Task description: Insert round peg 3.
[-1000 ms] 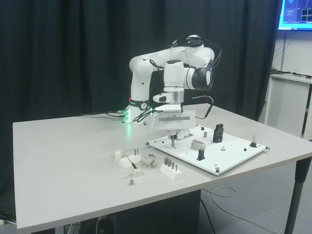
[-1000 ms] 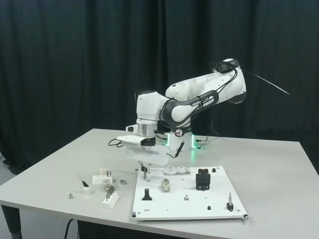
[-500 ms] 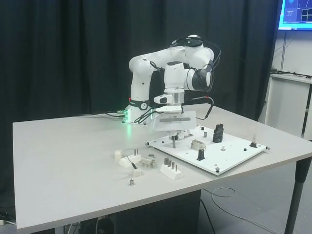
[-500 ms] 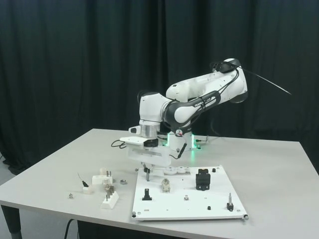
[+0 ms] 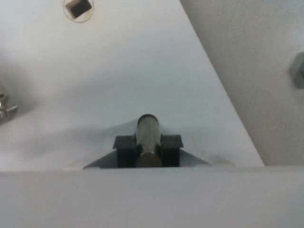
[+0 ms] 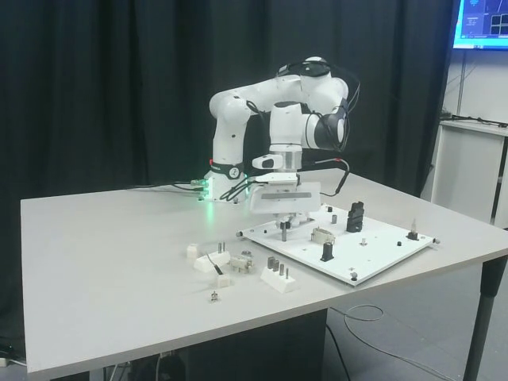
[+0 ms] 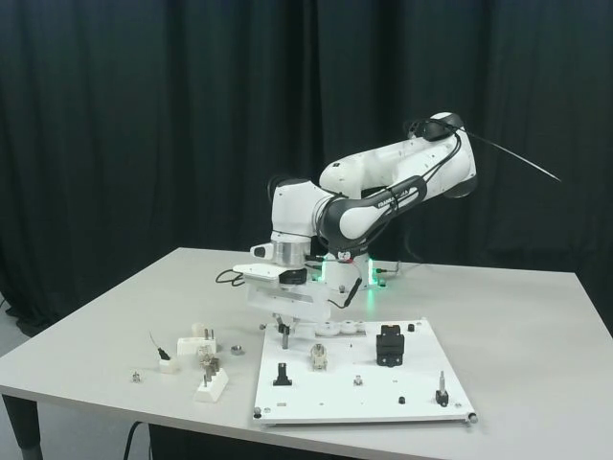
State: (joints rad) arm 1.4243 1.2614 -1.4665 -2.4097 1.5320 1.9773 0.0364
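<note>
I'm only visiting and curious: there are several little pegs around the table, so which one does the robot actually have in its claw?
The grey peg upright in the gripper above the white board. The others stand in a small white block on the table, untouched.

The first room view stands well back off one corner of the table (image 6: pixel 95 262), looking across it at a slant, with the white arm (image 6: pixel 274 103) in the upper middle of the frame and the white board (image 6: pixel 381 254) at the right. The second room view faces the table squarely from its front edge, equally far off, with the board at lower centre. Both share arm, board and the small fixtures (image 7: pixel 196 359) beside it. The wrist view sits close above the board, looking down past the jaws.
</note>
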